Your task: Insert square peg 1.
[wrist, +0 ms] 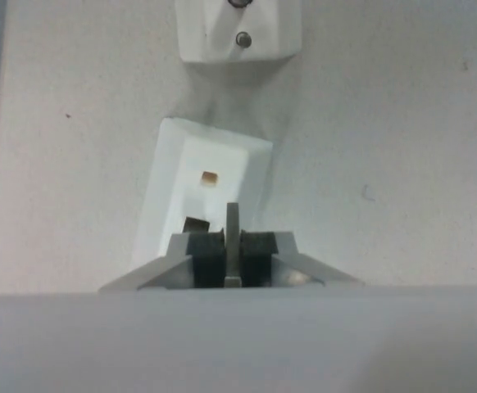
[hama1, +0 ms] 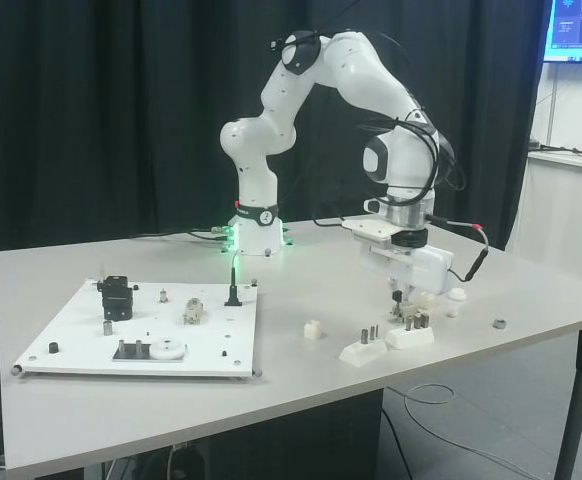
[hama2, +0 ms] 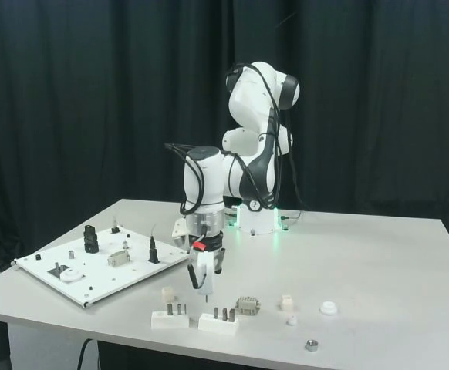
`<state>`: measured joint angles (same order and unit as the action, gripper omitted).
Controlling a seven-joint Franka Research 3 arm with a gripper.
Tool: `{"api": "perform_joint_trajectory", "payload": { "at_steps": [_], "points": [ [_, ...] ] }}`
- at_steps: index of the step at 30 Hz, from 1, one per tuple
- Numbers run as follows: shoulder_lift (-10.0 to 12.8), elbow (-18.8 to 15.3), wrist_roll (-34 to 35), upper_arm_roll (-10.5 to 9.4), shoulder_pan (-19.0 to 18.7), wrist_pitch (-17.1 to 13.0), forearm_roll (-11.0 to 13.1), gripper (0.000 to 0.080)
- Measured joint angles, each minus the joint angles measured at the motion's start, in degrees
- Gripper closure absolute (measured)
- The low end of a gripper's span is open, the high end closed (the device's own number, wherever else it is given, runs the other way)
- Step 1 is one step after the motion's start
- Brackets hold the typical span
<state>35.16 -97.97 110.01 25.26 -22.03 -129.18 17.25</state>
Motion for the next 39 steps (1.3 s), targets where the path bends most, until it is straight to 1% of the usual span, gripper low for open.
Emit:
{"api": "perform_joint_trajectory", "payload": {
  "at_steps": [27,32,39],
  "points": [
    [-0.1,0.7,0.0,-0.14,-0.2,0.4,-0.5,0.0768],
    [-0.1,0.9,0.0,-0.12,-0.2,0.4,-1.8,0.0768],
    [-0.2,1.1,0.0,0.02,0.4,0.5,-5.2,0.0768]
  ]
}}
